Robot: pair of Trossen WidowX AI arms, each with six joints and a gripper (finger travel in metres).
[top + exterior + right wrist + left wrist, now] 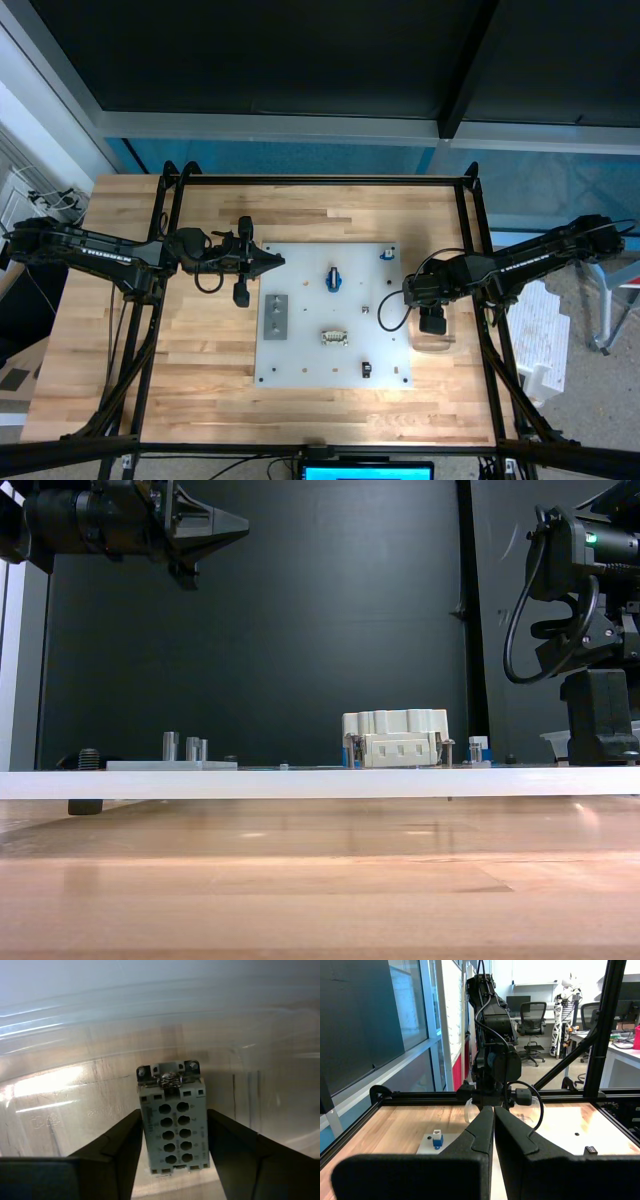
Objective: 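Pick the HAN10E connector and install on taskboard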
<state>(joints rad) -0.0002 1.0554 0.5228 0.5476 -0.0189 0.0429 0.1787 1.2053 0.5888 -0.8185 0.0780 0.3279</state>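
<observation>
The task is at its first step: the pick is under way and the install is all to come.

Nearest on the table [150, 380] lies the board [300, 365], with a small black part [367, 369] near its near edge. Behind that sits a beige part [334, 338], bolted upright on the board; it looks like the seat the connector is meant for, though that is a guess. To its left is the grey block [275, 318].

Right of the board, level with these, the right gripper [432, 325] reaches down into a clear tray [440, 347]. The wrist view shows the connector [171, 1120] standing between the jaws, pin holes facing the camera and a metal end away from it. The jaws meet both its long sides and appear to pinch it. It seems not yet lifted, since the low view puts the gripper down at tray level.

Farther back on the board is the blue part [333, 279]. Farthest, the left gripper [272, 262] hangs high over the board's far left edge, jaws pressed together, holding nothing, apparently parked.

What is left: lift the connector, carry it left, and seat it on the board.
</observation>
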